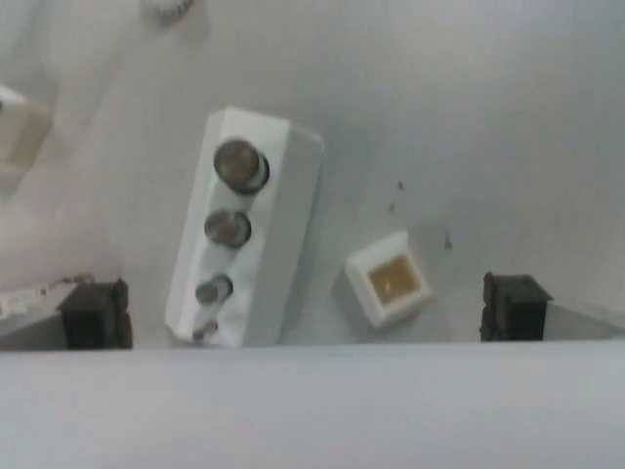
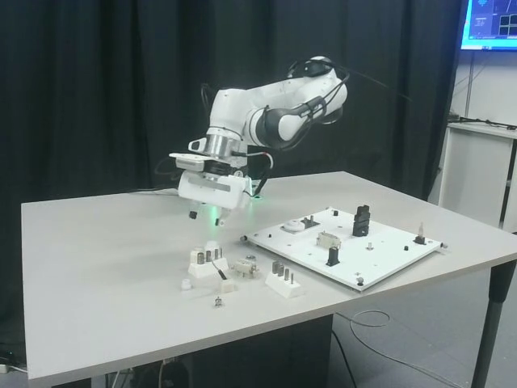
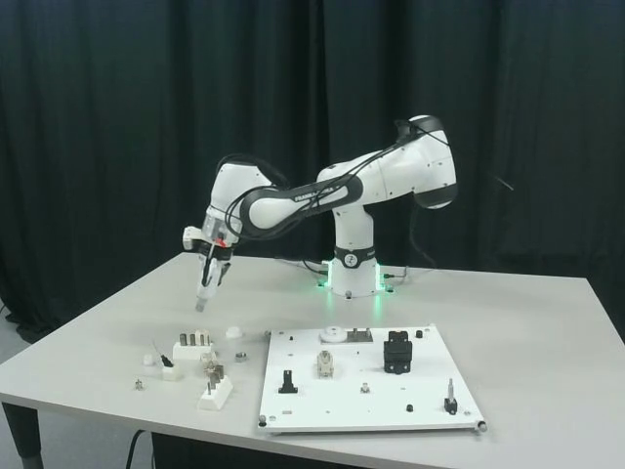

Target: Pick round peg 4.

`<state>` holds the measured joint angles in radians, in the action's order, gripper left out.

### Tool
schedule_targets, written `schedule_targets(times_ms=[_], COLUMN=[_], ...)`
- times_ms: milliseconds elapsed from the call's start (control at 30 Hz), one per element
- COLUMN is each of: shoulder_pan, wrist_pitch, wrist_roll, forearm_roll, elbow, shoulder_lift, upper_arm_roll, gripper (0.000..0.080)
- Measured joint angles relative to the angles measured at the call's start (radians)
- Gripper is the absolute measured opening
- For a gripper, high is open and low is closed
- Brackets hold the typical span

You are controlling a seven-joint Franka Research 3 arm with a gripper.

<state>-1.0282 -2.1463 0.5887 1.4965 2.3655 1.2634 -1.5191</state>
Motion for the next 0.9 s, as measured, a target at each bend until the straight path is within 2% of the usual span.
schedule_targets(times_ms=[600, 733, 900], shoulder_pan=[0.164, 0.194, 0.229], wrist_pitch=[-0.041, -0.029, 0.020], wrist_roll=[-0.008, 0.026, 0.065], forearm_roll=[0.011, 0.011, 0.011], elbow=[-0.174, -0.206, -0.239], shoulder_lift=[0.015, 0.015, 0.016], upper_arm_roll=[0.044, 0.053, 0.059], gripper=[0.0800, 0.0800, 0.0800])
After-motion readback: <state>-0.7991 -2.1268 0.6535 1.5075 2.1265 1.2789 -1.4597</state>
